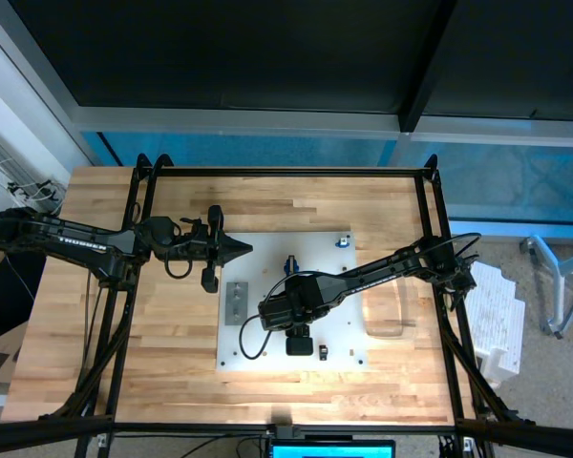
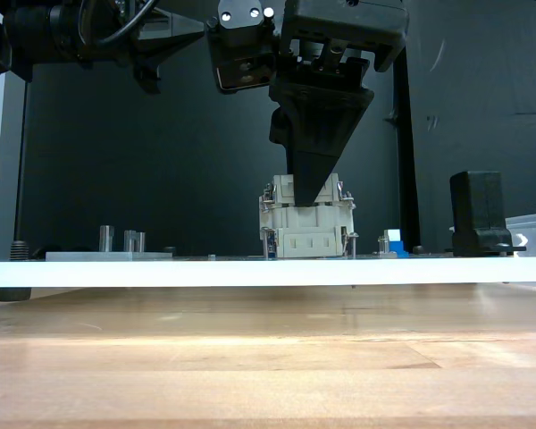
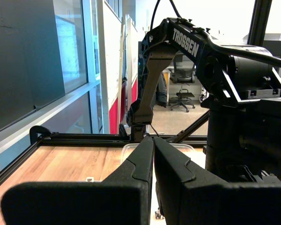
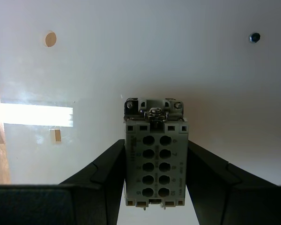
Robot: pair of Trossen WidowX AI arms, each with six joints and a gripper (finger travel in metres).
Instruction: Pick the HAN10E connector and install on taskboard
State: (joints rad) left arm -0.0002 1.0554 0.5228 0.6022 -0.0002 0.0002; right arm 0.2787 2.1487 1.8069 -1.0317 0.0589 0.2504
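Glossy white taskboard (image 1: pixel 339 329) on smooth wooden table (image 1: pixel 172 334)

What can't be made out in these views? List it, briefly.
- High view: the right gripper, over the taskboard, covers the HAN10E connector it grips.
- Low view: its finger hides the connector's top middle, so full seating cannot be told.
- Right wrist view: the connector hides whatever lies beneath it.
- Left wrist view: the shut left gripper, parked at the board's left edge, blocks the board.

Beige HAN10E conn. (image 4: pixel 155 159) upright on white taskboard (image 4: pixel 131 56)
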